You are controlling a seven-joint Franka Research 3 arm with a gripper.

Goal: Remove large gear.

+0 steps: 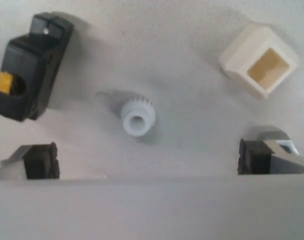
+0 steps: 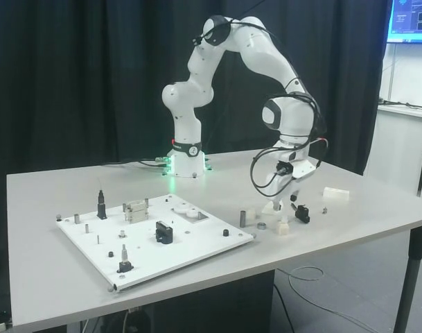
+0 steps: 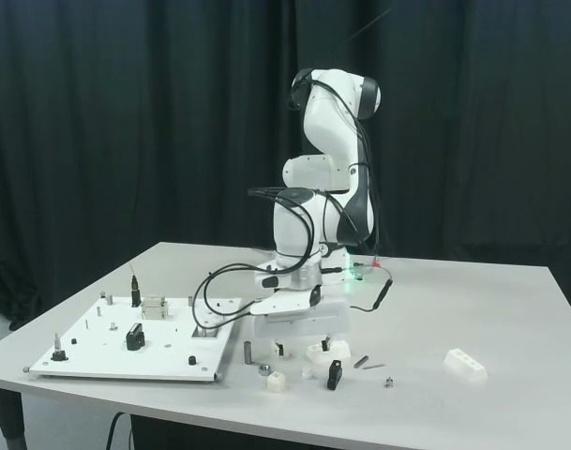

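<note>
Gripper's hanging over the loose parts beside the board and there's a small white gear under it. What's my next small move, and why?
Probably lift clear and head back toward the white board. The gripper is open and holds nothing; the small white gear lies free on the grey table, between the fingers. Two white gears seem to remain on the board.

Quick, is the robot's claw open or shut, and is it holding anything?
Gripper: open, holding nothing; a small white plastic gear lies on the grey table between its fingers.
</note>
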